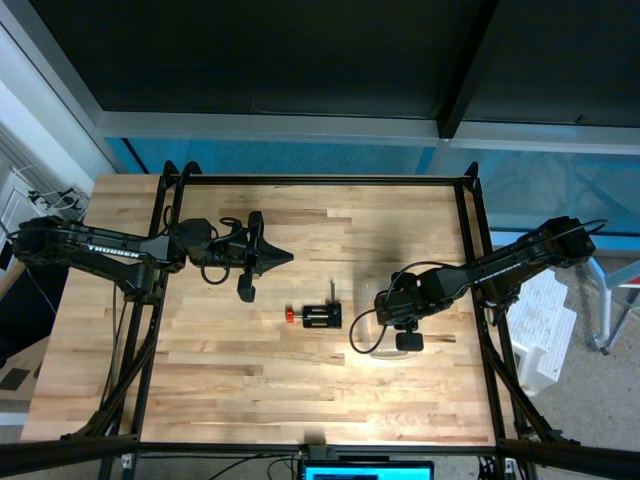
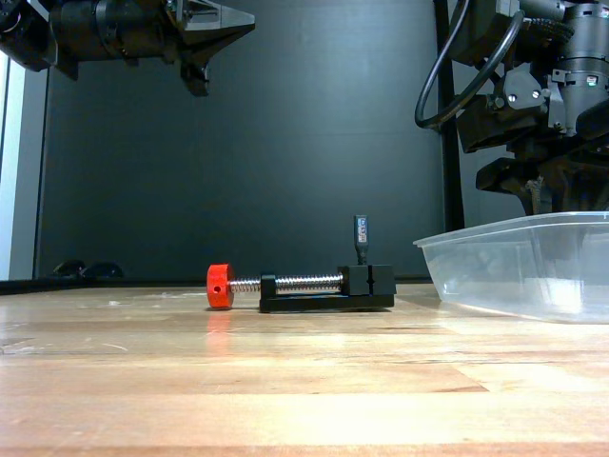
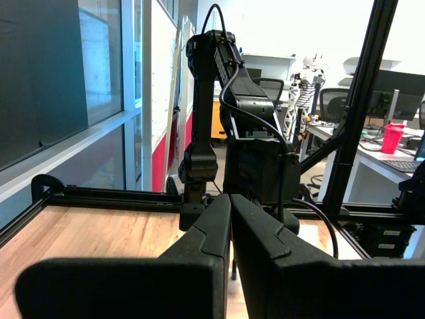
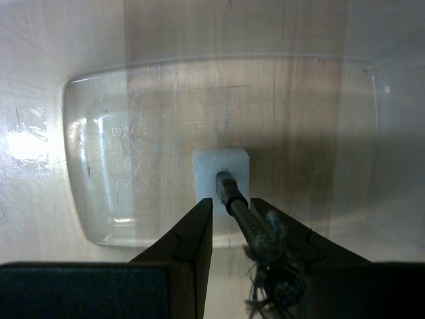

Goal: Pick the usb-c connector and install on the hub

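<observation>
Right gripper [image 4: 231, 205] hangs over the clear tub [image 4: 93, 133], fingers [image 4: 192, 232] parted around the usb-c connector [image 4: 229, 189] standing in a foam block [image 4: 221, 163]. The pick seems underway; closing squarely comes next. Left gripper [image 3: 230, 199], closed and empty, hovers far-left.

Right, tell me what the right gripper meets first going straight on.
Probably the white foam block in the clear tub; its usb-c connector sits between the right gripper's open fingers. The left gripper hovers high at left.

Pale wooden table [image 1: 250, 390], dark wall [image 2: 314, 143], tall windows [image 3: 99, 66], office desks [image 3: 382, 154] beyond.
</observation>
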